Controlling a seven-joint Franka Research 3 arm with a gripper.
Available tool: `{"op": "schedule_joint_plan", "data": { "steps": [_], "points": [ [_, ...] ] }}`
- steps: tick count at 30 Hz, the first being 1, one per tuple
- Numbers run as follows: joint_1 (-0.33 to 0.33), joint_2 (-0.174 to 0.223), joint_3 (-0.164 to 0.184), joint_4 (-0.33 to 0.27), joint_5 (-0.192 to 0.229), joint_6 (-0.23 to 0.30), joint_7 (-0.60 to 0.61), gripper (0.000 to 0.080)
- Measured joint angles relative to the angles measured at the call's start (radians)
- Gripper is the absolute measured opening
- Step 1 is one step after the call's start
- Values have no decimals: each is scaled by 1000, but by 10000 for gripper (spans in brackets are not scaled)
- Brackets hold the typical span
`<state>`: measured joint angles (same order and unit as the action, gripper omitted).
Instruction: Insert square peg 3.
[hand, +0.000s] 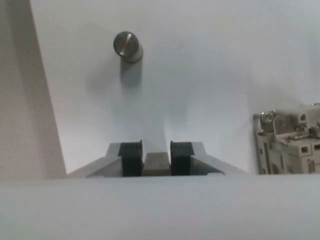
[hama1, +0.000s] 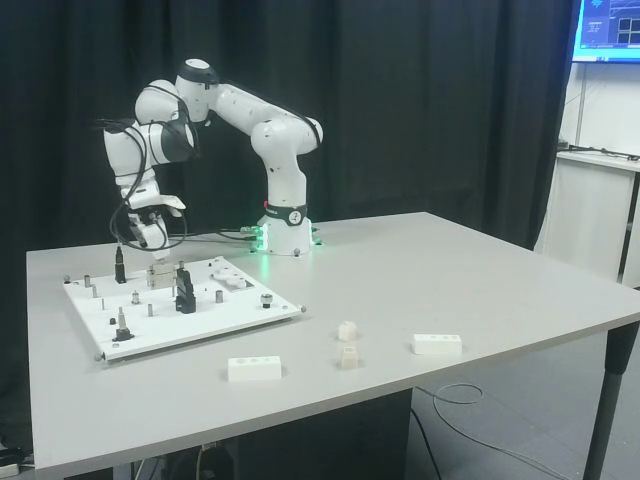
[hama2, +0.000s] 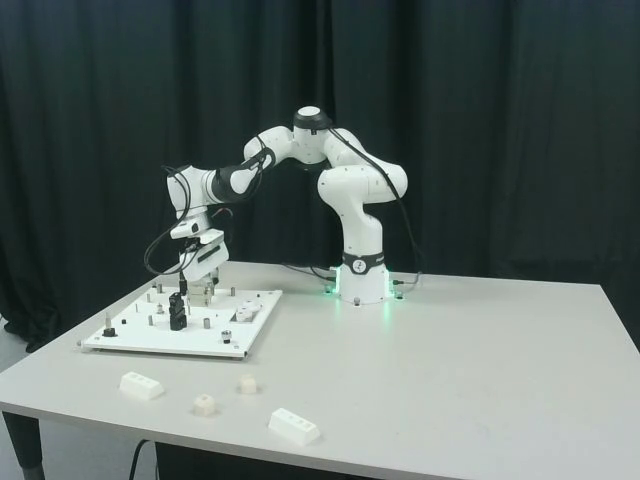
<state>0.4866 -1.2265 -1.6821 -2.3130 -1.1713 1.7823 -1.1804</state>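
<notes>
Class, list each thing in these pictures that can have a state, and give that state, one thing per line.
gripper: shut on peg, above the board
peg: held between the fingers, not yet inserted
board: flat on the table
round pin: upright on the board
small blocks: loose on the table, off the board

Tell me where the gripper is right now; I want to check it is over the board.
In both room views the gripper hangs just above the white board at its back part, on the table's end away from the loose white blocks.
</notes>
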Motion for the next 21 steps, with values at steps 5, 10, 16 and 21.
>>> {"op": "schedule_joint_plan", "data": {
  "steps": [5,10,16,21],
  "points": [
    [0,0,0,0,0,2,1,114],
    [-1,0,0,1,0,4,1,114],
    [-2,0,0,3,-2,8,1,114],
    [-3,0,0,5,-2,11,1,114]
  ]
}}
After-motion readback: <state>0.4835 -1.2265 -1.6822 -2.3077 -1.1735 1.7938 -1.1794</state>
